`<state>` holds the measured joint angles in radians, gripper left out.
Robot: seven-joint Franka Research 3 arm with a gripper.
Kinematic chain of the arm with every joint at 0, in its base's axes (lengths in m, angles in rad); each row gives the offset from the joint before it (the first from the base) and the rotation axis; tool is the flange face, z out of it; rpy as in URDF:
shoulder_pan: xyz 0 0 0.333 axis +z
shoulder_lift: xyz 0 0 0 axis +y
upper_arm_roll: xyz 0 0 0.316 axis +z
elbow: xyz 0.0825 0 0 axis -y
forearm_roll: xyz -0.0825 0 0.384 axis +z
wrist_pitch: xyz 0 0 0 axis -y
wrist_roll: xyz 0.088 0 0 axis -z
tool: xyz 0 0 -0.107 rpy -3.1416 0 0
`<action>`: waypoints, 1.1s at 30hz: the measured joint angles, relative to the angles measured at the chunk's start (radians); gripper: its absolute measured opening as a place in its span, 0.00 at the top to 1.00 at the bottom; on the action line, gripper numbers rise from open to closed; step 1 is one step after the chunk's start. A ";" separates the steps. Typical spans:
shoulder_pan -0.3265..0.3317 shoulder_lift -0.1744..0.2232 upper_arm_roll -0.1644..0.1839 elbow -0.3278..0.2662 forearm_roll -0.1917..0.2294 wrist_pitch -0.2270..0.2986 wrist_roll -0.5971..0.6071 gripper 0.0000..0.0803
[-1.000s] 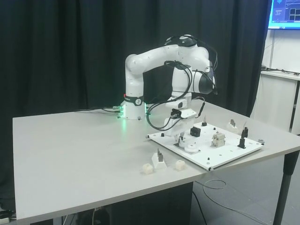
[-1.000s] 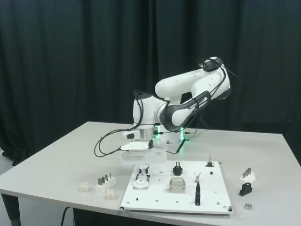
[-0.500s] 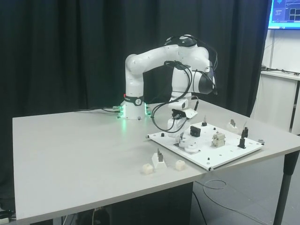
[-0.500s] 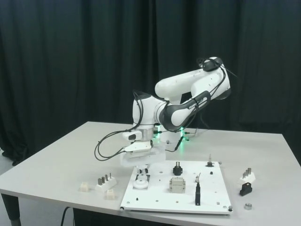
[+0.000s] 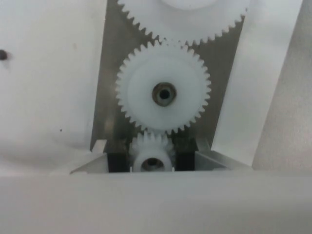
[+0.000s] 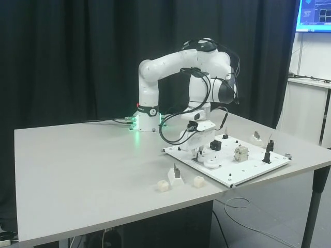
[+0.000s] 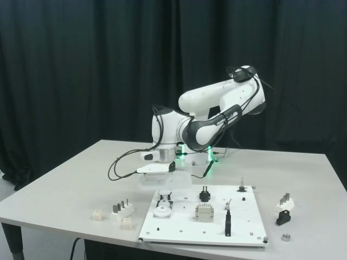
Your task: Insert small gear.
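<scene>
In the wrist view the small white gear [image 5: 152, 148] sits between black finger pads [image 5: 118, 162] that press on both of its sides, so my gripper [image 5: 152, 160] is shut on it. Its teeth meet the lower edge of the medium white gear [image 5: 163, 92], which meshes with a large gear [image 5: 185, 19] on a grey metal plate. A white band hides the small gear's lower half, so its seating does not show. From the room views my gripper [image 7: 164, 196] [image 6: 199, 151] hangs just above the white gear station [image 7: 161, 211] on the white board [image 7: 238, 222].
The board carries black parts [image 7: 227, 222] [image 7: 205, 193] and a grey connector block [image 7: 203, 212]. Small white blocks [image 7: 120, 211] [image 6: 162, 186] [image 6: 197, 181] stand on the table [image 6: 77, 165] beside the board. More small parts [image 7: 282, 218] lie off its far side.
The hand was low over the gears, tilted half a second ago, and now stands level and slightly higher. The board and the loose parts have not moved.
</scene>
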<state>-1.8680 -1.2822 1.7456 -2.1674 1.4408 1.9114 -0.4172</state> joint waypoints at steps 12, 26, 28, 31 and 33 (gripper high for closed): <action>-0.001 0.000 0.001 0.000 0.000 -0.002 -0.027 0.76; -0.002 0.000 -0.045 0.019 -0.040 -0.045 -0.027 0.07; -0.003 0.000 -0.055 0.023 -0.053 -0.047 -0.027 0.07; -0.007 0.000 -0.065 0.029 -0.070 -0.047 -0.027 0.02; -0.011 0.000 -0.069 0.035 -0.081 -0.047 -0.027 0.02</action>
<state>-1.8791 -1.2819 1.6766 -2.1324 1.3596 1.8644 -0.4440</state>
